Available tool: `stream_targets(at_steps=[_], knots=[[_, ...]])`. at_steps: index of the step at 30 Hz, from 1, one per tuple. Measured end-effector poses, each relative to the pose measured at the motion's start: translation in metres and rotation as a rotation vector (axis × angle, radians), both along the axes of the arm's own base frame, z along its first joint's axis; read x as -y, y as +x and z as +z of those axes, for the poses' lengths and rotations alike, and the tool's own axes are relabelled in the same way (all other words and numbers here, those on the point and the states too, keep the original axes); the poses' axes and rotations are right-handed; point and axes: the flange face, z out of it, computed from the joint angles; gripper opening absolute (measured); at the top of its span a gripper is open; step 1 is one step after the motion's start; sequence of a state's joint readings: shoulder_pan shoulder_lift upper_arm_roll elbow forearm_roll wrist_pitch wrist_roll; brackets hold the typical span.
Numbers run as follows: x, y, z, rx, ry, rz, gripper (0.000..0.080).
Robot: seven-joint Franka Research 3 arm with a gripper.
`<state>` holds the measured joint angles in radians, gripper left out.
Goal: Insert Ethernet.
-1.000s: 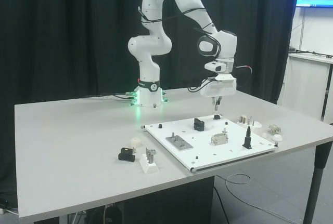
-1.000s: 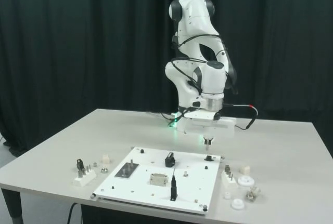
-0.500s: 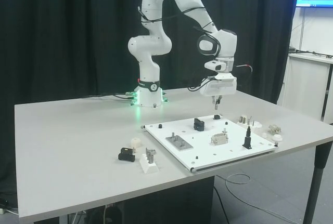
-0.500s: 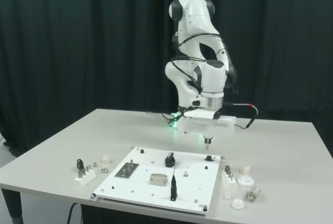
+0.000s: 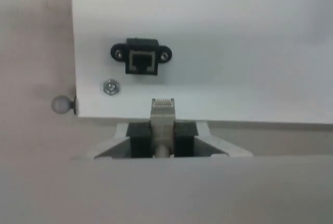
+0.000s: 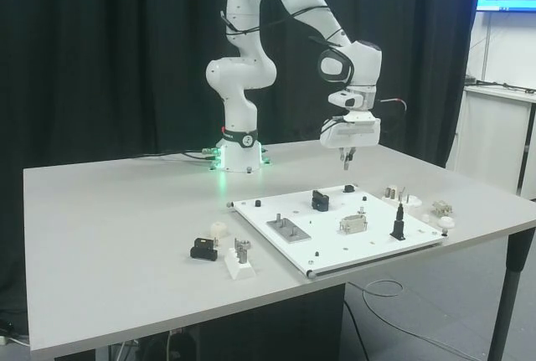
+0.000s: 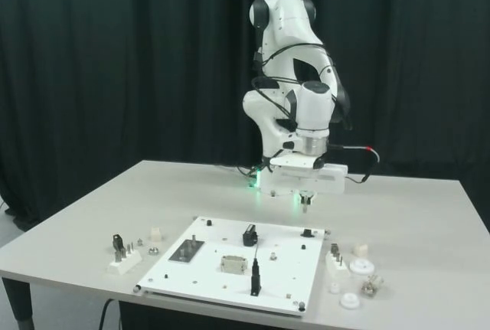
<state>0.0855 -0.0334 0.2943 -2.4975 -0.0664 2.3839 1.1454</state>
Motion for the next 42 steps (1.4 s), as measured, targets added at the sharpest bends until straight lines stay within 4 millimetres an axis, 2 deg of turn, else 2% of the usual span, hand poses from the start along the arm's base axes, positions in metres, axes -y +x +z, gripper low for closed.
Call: stream_targets(at_steps=[18,33,42], knots=[[0.0,-0.006,0.029,0.006,0.007,-0.03,0.0084],[-0.004,-0.009,0.038,-0.026,-0.012,-0.013,0.0084],[-0.001,-0.007,0.038,-0.018,-0.018,-0.068,0.0084]])
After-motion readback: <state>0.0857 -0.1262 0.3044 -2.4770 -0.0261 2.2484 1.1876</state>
